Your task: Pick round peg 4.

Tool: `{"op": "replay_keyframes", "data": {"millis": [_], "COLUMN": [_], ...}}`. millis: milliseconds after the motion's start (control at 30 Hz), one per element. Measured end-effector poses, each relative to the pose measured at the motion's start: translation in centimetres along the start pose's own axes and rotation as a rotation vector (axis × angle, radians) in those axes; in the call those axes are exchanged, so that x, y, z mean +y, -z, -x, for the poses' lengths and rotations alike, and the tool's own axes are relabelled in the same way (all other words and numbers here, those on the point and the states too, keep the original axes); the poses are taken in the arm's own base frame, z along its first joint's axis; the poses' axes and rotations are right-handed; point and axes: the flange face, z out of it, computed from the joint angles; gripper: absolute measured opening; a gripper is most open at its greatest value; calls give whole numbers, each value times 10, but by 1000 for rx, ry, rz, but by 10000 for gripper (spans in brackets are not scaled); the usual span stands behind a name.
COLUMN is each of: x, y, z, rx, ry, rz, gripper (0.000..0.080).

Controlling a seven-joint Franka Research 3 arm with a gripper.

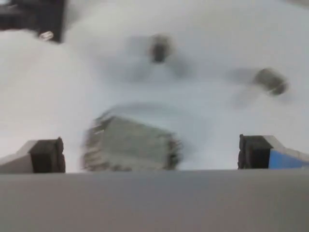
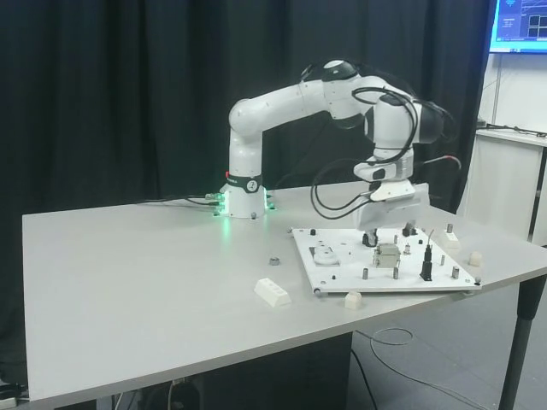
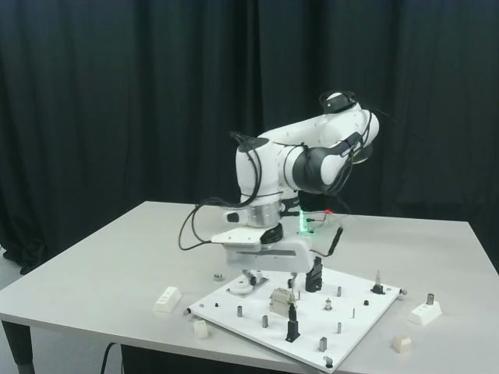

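My gripper (image 1: pixel 150 153) hangs open just above the white peg board (image 2: pixel 342 275), its black fingertips (image 1: pixel 46 154) spread wide. Straight under it, between the fingers, stands a grey ribbed metal block (image 1: pixel 130 145), also seen in the room views (image 2: pixel 389 254) (image 3: pixel 281 300). Beyond the block, two small round grey pegs stand upright in the board, one (image 1: pixel 159 48) and the other (image 1: pixel 270 81). I cannot tell which is round peg 4. Nothing is held. In the room views the gripper (image 2: pixel 389 235) (image 3: pixel 284 279) hovers over the board's middle.
Several more short pegs stand on the board, among them a tall black one (image 3: pixel 293 327) near the front edge. Around the board lie white blocks (image 2: pixel 272 291) (image 2: pixel 352 299) (image 3: pixel 425 313) and a small nut (image 2: pixel 274 260). A black fixture (image 1: pixel 34 17) sits at the board's edge.
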Motion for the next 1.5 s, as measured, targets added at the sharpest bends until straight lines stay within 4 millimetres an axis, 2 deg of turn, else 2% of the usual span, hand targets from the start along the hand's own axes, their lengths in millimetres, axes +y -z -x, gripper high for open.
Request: {"op": "replay_keyframes", "data": {"millis": [400, 800, 1100, 1500], "x": [-43, -92, -117, -131], "y": [8, 6, -7, -38], "z": [63, 152, 219, 290], "rx": [-75, -109, -114, -110], "ry": [-62, -127, -150, -162], "rz": [10, 35, 60, 76], "gripper": [800, 800, 800, 800]}}
